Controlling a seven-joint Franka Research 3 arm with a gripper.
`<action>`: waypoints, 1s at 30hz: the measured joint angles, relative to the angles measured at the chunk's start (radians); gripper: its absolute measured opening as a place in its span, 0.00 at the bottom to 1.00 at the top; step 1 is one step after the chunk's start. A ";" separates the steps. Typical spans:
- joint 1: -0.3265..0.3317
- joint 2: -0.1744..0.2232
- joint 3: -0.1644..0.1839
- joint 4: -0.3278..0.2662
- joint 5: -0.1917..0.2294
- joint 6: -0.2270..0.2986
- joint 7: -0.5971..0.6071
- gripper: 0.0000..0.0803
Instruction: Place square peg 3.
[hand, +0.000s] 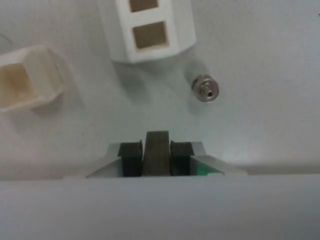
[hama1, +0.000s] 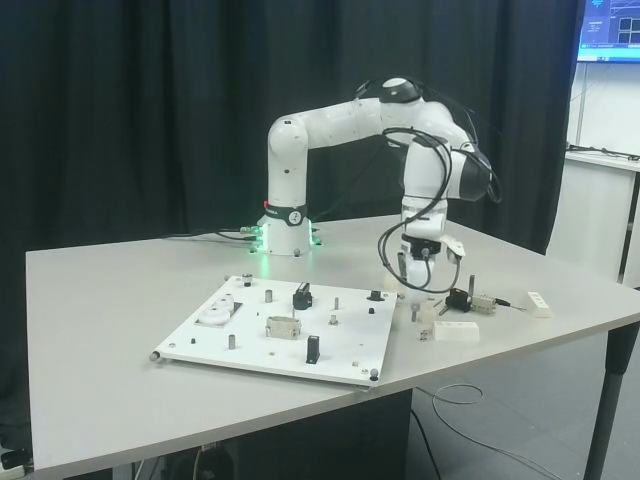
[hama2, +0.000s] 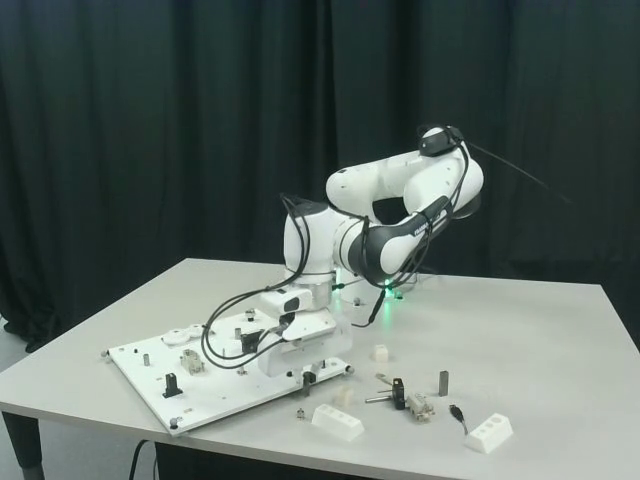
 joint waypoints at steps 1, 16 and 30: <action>-0.002 0.000 0.003 0.001 -0.002 0.000 0.001 0.14; -0.027 0.001 0.038 0.017 -0.012 0.001 0.009 0.17; -0.027 -0.004 0.015 0.053 -0.035 -0.015 0.037 0.96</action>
